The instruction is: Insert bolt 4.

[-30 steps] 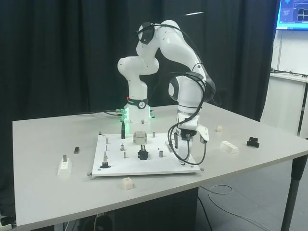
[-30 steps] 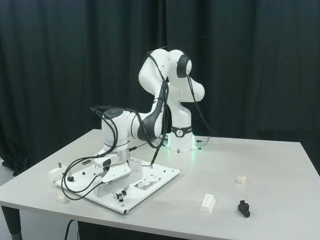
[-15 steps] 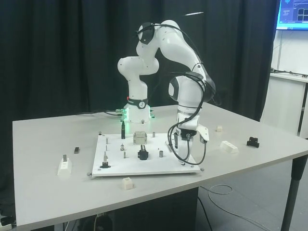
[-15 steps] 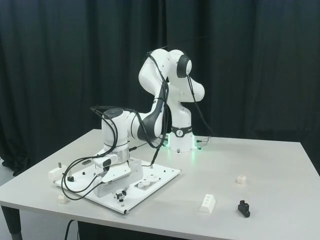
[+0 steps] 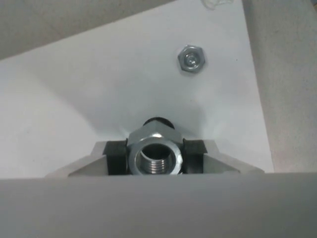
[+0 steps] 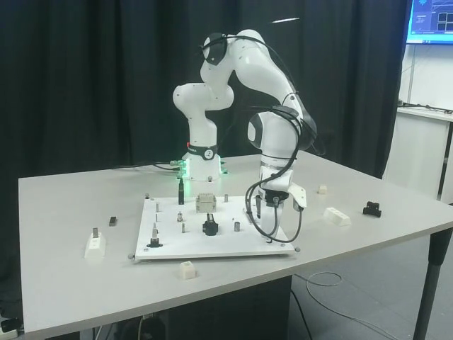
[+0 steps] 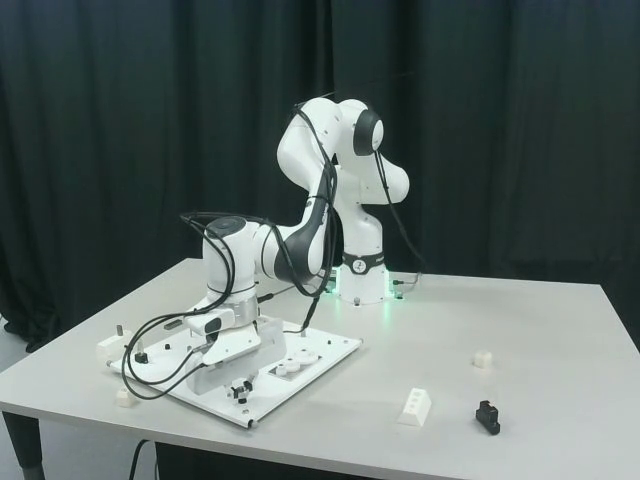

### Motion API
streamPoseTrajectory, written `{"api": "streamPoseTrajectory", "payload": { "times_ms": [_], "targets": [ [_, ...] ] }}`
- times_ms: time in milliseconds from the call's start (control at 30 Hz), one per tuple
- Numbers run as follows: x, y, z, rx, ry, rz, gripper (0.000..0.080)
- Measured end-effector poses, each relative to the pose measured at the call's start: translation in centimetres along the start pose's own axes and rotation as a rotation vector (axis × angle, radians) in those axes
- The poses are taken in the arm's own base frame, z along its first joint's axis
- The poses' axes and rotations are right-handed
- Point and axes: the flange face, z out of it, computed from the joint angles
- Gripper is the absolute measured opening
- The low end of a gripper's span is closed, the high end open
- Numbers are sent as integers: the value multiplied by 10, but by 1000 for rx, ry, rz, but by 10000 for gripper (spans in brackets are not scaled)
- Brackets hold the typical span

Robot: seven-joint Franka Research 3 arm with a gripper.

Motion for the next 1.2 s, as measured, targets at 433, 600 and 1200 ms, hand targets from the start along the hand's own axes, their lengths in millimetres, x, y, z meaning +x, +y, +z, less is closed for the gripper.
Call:
{"api": "streamPoseTrajectory", "payload": {
  "times_ms": [433, 600, 1200],
  "targets": [
    [0, -1, 0, 1, -2, 29, 225],
    [1, -1, 0, -1, 2, 30, 225],
    [1, 0, 0, 0, 4, 42, 225]
  ]
}}
